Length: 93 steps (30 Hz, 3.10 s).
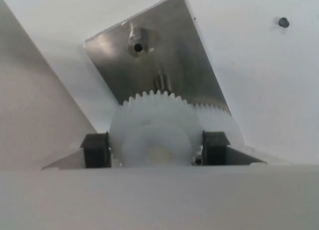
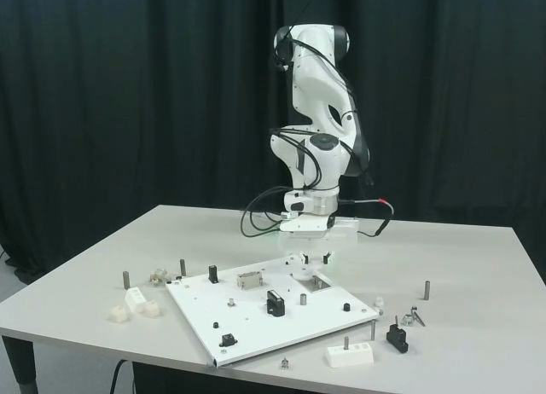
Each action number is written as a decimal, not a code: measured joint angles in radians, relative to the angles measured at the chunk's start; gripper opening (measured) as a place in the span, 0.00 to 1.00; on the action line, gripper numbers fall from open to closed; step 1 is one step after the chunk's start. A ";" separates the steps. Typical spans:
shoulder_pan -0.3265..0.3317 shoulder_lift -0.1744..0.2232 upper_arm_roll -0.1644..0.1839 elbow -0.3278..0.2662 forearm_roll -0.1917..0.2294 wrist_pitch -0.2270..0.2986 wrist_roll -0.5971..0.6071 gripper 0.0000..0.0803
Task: Place medium gear.
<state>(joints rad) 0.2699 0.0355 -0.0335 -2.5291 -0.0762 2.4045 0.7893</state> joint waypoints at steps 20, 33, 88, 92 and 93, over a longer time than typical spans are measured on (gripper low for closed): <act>-0.004 0.005 -0.003 0.000 -0.001 0.009 0.000 0.50; 0.006 0.011 0.016 -0.006 0.028 0.011 0.005 0.50; 0.083 0.167 0.334 0.008 0.051 0.160 0.456 0.50; 0.083 0.167 0.337 0.008 0.051 0.163 0.457 0.50; 0.083 0.167 0.337 0.008 0.051 0.164 0.457 0.50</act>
<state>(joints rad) 0.3533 0.2028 0.3039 -2.5208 -0.0253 2.5684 1.2463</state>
